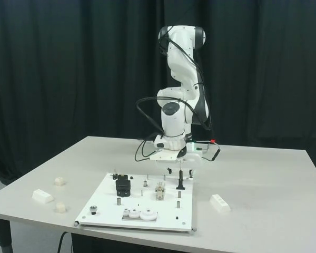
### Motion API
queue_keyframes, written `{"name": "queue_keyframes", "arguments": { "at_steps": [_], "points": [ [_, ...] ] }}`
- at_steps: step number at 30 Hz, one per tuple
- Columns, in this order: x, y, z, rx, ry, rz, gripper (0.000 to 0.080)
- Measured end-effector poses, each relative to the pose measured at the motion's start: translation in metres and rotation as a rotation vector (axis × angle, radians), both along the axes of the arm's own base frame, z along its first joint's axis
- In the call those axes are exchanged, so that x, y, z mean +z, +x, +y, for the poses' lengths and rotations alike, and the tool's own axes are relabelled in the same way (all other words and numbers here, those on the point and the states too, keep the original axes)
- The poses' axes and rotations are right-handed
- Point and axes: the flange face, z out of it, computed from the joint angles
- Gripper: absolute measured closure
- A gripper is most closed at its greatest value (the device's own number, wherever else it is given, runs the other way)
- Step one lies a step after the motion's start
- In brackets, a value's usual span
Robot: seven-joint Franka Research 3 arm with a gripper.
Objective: Insert square peg 4.
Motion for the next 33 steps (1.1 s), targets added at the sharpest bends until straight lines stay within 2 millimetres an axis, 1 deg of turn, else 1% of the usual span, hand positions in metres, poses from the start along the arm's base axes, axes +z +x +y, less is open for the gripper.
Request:
{"name": "queue_keyframes", "arguments": {
  "at_steps": [7,18,24,33],
  "points": [
    [0.000,0.001,-0.003,-0.008,0.001,0.006,0.0003],
    [0.006,0.006,-0.001,-0.004,0.005,0.002,0.0003],
    [0.014,0.009,0.001,-0.016,0.008,-0.003,0.0003],
    [0.034,0.010,0.006,-0.039,0.018,-0.026,0.0003]
  ]
}}
